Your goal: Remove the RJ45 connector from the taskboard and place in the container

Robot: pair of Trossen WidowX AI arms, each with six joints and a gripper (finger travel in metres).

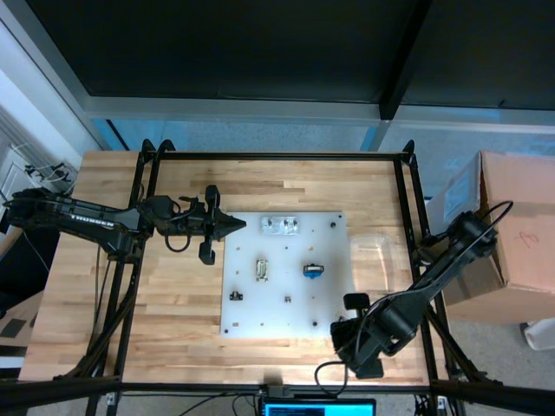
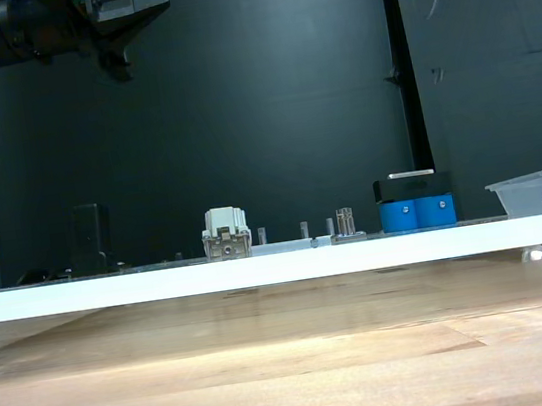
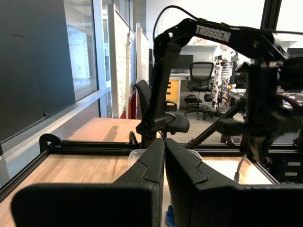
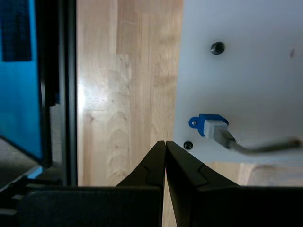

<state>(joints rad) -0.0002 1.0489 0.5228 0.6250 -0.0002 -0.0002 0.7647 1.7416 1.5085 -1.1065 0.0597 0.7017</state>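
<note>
1. Left pincer, fingers pressed together on nothing, hangs high over the far-left edge of the board
2. Right pincer, likewise closed and empty, is over the worktop at the board's near-right corner
3. RJ45 connector sits on the board in a blue mount near that pincer, with its grey cable running off view; how deep it sits I cannot tell
4. From above, the right arm hides it; a clear container stands just beside the board's right edge
</note>
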